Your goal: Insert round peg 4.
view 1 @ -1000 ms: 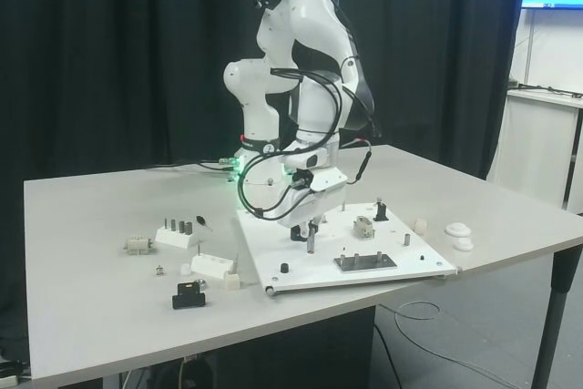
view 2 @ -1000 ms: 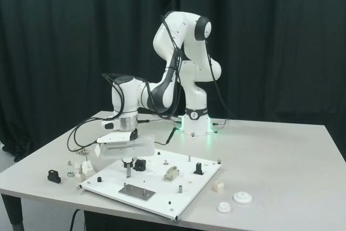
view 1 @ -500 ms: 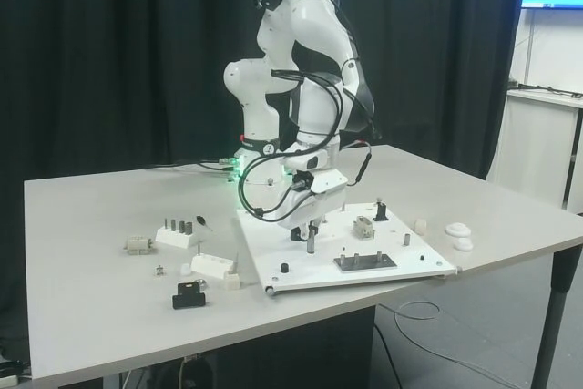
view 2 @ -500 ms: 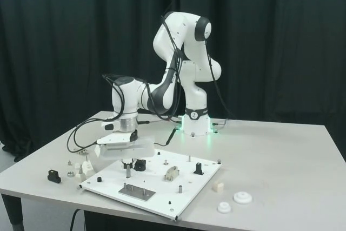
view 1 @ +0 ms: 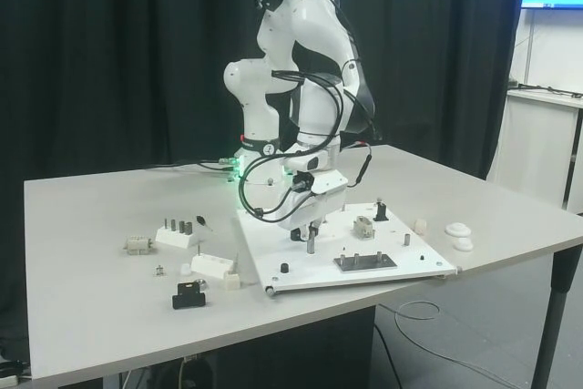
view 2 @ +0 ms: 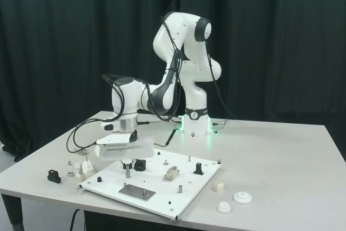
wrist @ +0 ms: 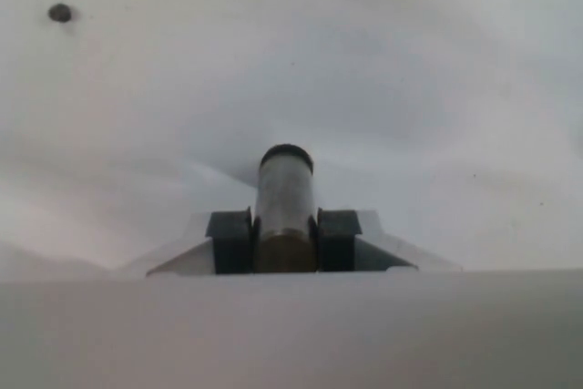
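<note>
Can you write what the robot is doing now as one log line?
pincer: shut on grey metal round peg | peg: upright over white board | insertion: cannot tell

Grey worktop bearing the arm's base, a white board, two white discs, a white cube, a black block and small white holders.

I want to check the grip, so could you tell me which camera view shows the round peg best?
The wrist view: the round peg fills the middle, clamped between the black fingers of the gripper above the white board. In both room views the peg is only a small upright pin under the hand.
</note>
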{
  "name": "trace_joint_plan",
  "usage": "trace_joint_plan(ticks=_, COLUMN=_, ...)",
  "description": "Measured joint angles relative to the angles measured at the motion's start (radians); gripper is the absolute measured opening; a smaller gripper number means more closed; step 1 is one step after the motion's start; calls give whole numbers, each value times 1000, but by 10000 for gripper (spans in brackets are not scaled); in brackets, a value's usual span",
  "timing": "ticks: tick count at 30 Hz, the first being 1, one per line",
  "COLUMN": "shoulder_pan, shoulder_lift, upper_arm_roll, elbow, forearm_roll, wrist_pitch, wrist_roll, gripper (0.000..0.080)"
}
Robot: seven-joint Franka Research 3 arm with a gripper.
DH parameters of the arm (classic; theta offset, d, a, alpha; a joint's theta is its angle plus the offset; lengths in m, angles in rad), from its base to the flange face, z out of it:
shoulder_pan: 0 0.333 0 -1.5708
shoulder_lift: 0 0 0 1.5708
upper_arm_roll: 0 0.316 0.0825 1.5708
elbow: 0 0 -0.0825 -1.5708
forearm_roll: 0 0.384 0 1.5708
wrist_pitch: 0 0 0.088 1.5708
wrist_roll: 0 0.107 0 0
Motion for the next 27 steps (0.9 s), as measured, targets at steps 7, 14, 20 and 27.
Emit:
trace_joint_plan(ticks=7, shoulder_pan=0, shoulder_lift=4, upper_arm_roll=1, elbow=5, forearm_roll=0, wrist_pitch=0, wrist_roll=0, gripper=150)
trace_joint_plan(ticks=14, shoulder_pan=0, shoulder_lift=5, upper_arm_roll=1, elbow=6, forearm_roll=0, wrist_pitch=-1, wrist_roll=0, gripper=150)
trace_joint_plan(ticks=20, shoulder_pan=0, shoulder_lift=7, upper_arm_roll=2, elbow=6, forearm_roll=0, wrist_pitch=-3, wrist_roll=0, gripper=150)
trace_joint_plan(ticks=27, shoulder_pan=0, shoulder_lift=11, upper_arm_roll=2, elbow=7, forearm_roll=0, wrist_pitch=-3, wrist_roll=0, gripper=150)
